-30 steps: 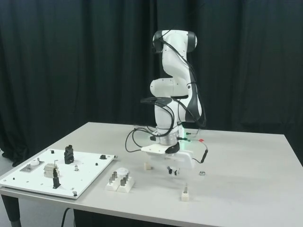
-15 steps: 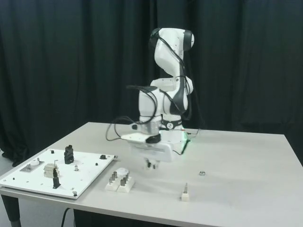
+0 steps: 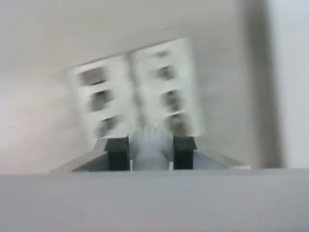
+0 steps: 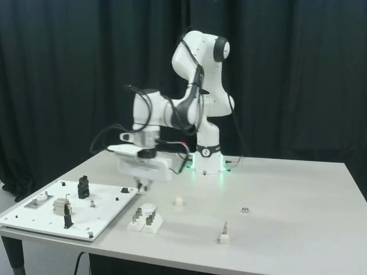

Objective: Insert small gear.

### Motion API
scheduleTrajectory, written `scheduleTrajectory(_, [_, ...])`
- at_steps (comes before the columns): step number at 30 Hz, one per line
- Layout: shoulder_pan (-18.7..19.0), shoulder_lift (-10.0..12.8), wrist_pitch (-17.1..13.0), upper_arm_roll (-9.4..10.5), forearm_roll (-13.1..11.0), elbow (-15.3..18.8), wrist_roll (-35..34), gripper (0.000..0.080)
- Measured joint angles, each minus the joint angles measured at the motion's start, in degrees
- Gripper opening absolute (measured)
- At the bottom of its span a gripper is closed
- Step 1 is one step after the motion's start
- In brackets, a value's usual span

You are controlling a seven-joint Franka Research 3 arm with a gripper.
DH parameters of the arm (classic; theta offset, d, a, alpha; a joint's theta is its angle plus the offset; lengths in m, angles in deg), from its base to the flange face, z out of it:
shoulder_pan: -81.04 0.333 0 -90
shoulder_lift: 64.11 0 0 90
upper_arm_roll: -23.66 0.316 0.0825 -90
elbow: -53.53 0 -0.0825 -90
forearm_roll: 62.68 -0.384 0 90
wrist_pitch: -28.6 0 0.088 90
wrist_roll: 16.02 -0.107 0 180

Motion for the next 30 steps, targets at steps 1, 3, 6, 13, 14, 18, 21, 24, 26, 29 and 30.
scheduleTrajectory(1, [-0.3, 0.06, 0.3, -0.62, 0.02, -0.42, 0.93, 0.019])
scheduleTrajectory(3, [-0.97, 0.22, 0.85, -1.83, 0.03, -1.21, 2.92, 0.019])
scheduleTrajectory(6, [-2.17, 0.54, 1.37, -3.29, 0.05, -2.33, 5.63, 0.019])
scheduleTrajectory(13, [-5.87, 1.67, 2.34, -5.57, 0.05, -4.92, 12.03, 0.019])
scheduleTrajectory(14, [-6.49, 1.87, 2.46, -5.76, 0.05, -5.28, 12.89, 0.019])
scheduleTrajectory(18, [-9.35, 2.84, 2.83, -6.16, 0.05, -6.9, 16.53, 0.019])
scheduleTrajectory(21, [-11.65, 3.67, 3.01, -6.18, 0.05, -8.18, 19.04, 0.019])
scheduleTrajectory(24, [-13.86, 4.55, 3.19, -6.18, 0.05, -9.44, 21.6, 0.019])
scheduleTrajectory(26, [-15.35, 5.19, 3.33, -6.18, 0.05, -10.3, 23.28, 0.019])
scheduleTrajectory(29, [-17.51, 6.17, 3.63, -6.18, 0.02, -11.67, 25.9, 0.019])
scheduleTrajectory(30, [-18.21, 6.51, 3.75, -6.18, 0.01, -12.18, 26.82, 0.019])
